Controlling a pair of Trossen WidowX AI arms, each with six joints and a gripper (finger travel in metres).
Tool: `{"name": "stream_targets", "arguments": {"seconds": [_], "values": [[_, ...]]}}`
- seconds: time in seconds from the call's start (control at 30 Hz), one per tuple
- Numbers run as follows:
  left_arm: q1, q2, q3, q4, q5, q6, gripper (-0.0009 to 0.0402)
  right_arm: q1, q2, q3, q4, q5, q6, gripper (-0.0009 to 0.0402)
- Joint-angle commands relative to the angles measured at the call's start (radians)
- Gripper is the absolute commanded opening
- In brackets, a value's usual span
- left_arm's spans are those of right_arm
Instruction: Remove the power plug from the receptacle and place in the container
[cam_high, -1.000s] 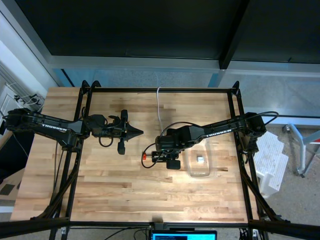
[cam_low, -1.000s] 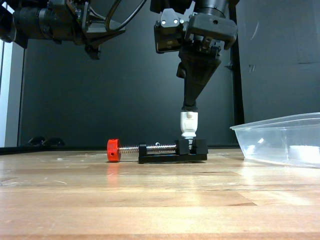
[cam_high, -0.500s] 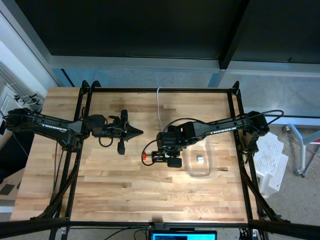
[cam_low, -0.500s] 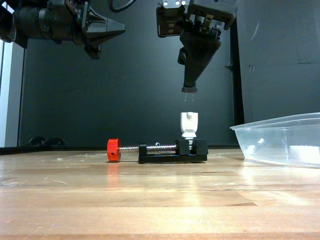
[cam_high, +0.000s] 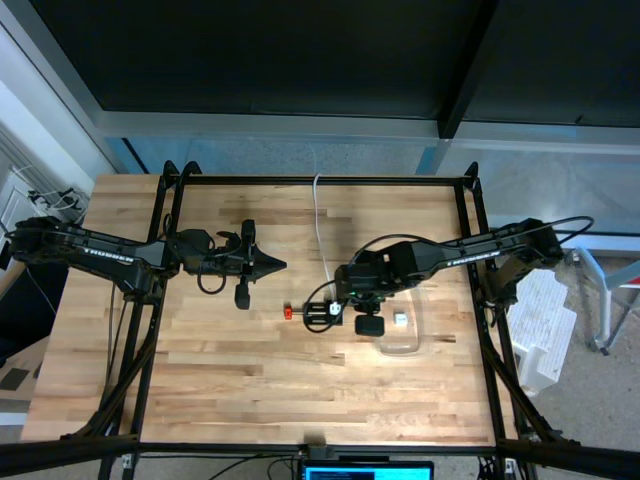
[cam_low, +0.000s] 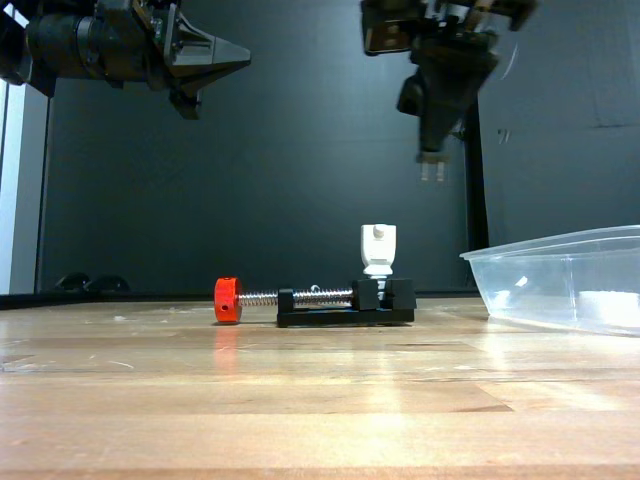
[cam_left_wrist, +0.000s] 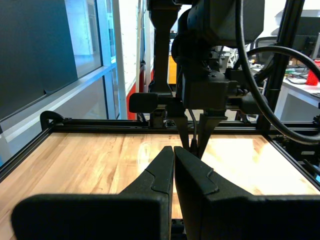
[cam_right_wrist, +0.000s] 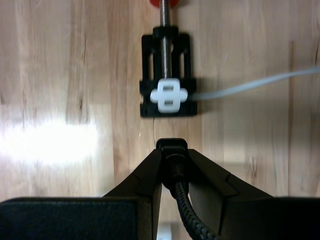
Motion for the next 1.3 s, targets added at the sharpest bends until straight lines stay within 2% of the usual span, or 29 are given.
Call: {"name": "stream_targets", "arguments": {"seconds": [0.03, 0.33, 0.63, 1.07, 1.17, 1.3], "values": [[0.0, 0.0, 0.0, 0.0, 0.0, 0.0, 0.0, 0.016, -0.046, -0.064, 0.007, 0.001, 0.01, 0.0], [0.0, 0.0, 0.0, 0.0, 0.0, 0.0, 0.0, 0.052, -0.173, -0.254, 0.056, 0.002, 0.055, 0.0], [0.0, 0.0, 0.0, 0.0, 0.0, 0.0, 0.0, 0.066, -0.257, -0.423, 0.153, 0.0, 0.087, 0.0006], [0.0, 0.0, 0.0, 0.0, 0.0, 0.0, 0.0, 0.07, -0.332, -0.568, 0.247, 0.003, 0.087, 0.0052], [0.0, 0.0, 0.0, 0.0, 0.0, 0.0, 0.0, 0.07, -0.349, -0.59, 0.255, 0.029, 0.098, 0.006], [0.0, 0.0, 0.0, 0.0, 0.0, 0.0, 0.0, 0.07, -0.369, -0.601, 0.254, 0.027, 0.101, 0.0082]]}}
